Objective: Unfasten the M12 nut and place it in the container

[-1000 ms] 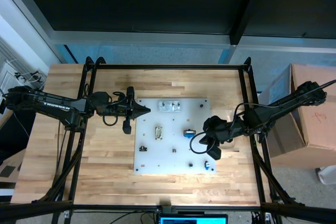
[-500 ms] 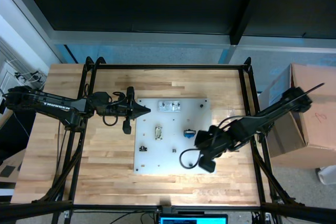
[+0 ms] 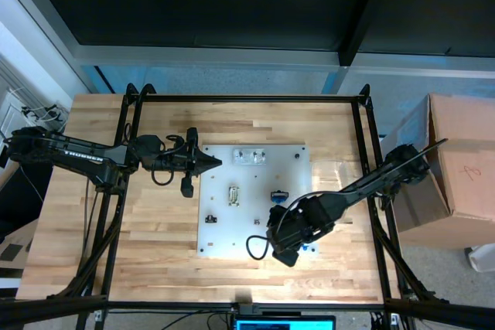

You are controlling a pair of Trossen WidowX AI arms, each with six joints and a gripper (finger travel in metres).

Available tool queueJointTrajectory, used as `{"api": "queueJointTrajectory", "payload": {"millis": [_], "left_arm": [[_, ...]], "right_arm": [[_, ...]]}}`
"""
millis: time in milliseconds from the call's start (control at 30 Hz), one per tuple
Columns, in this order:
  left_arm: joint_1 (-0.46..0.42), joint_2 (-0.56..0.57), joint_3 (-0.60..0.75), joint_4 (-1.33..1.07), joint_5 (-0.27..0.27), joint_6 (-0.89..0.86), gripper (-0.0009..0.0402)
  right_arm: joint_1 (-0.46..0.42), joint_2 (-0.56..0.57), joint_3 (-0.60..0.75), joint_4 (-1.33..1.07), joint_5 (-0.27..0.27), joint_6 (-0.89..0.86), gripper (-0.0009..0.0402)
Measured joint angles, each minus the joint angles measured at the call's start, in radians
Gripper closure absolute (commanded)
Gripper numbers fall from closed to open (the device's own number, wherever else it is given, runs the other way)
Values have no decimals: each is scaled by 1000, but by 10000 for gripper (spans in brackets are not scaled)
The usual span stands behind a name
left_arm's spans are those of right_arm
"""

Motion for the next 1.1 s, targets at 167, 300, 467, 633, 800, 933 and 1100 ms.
{"api": "queueJointTrajectory", "payload": {"millis": [167, 300, 467, 633, 800, 933, 1100], "left_arm": [[0, 0, 0, 0, 0, 0, 393], [0, 0, 0, 0, 0, 0, 393], [0, 0, 0, 0, 0, 0, 393], [0, 0, 0, 0, 0, 0, 393], [0, 0, 0, 0, 0, 0, 393], [0, 0, 0, 0, 0, 0, 393], [0, 0, 0, 0, 0, 0, 393]], "right_arm": [[-1, 53, 6, 6, -1, 19, 183], [-1, 103, 27, 6, 0, 14, 144], [-1, 145, 43, 6, 7, 10, 125], [-3, 162, 40, 9, 9, 8, 125], [-3, 181, 39, 12, 8, -12, 126], [-5, 192, 34, 21, 6, -20, 125], [-6, 193, 22, 50, 6, -26, 126]]}}
